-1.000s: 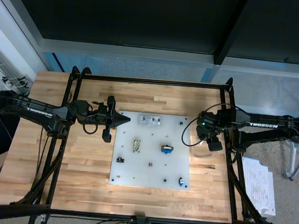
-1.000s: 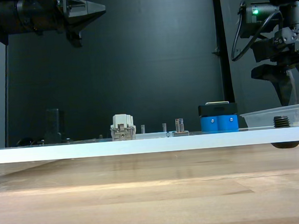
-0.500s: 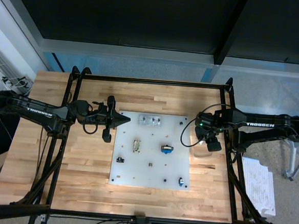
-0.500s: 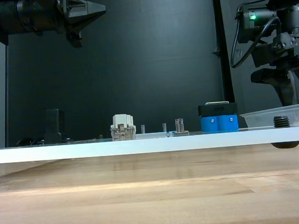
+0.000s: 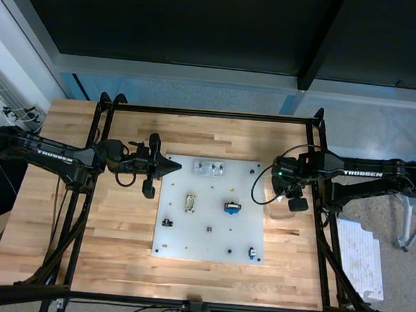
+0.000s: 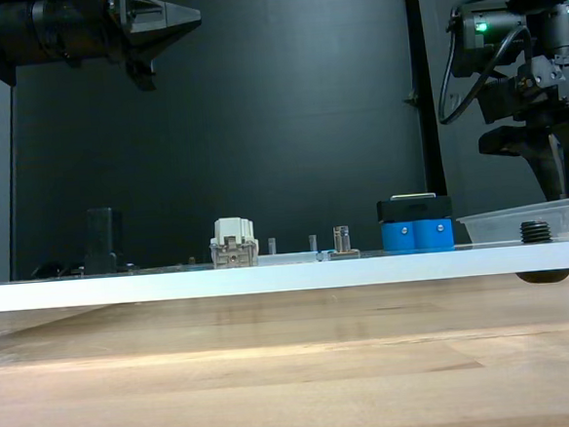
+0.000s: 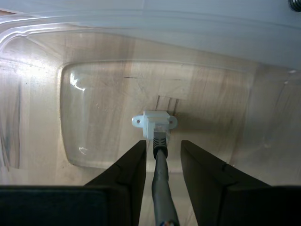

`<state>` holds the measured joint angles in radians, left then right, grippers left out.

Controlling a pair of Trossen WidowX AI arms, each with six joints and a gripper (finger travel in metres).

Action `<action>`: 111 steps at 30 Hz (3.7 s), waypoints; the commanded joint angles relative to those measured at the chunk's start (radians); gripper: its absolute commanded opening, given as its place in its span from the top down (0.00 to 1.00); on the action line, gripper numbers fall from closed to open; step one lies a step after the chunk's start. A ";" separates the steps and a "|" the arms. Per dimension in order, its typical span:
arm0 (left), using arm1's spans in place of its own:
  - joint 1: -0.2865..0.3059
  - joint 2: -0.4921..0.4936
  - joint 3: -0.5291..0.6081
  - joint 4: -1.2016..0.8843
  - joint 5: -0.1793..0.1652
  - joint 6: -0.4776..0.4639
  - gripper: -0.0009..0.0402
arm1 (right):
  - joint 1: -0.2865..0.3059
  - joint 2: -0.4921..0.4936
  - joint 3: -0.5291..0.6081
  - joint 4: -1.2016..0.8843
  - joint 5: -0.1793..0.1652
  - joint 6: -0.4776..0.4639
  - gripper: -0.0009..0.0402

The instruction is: Pick the RJ45 connector and install on taskboard

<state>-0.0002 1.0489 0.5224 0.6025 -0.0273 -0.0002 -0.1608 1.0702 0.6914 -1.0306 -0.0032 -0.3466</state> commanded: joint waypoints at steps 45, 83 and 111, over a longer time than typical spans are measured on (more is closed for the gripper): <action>0.000 0.000 0.000 0.000 0.000 0.000 0.98 | 0.304 0.006 0.258 -0.208 0.002 0.352 0.98; 0.000 0.000 0.000 0.000 0.000 0.000 0.98 | 0.743 0.439 0.587 -0.150 0.011 0.931 0.98; 0.000 0.000 0.000 0.000 0.000 0.000 0.98 | 0.776 0.633 0.717 -0.066 0.014 0.960 0.98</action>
<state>-0.0002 1.0489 0.5228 0.6025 -0.0269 -0.0002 0.6147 1.6993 1.4094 -1.1019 0.0109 0.6136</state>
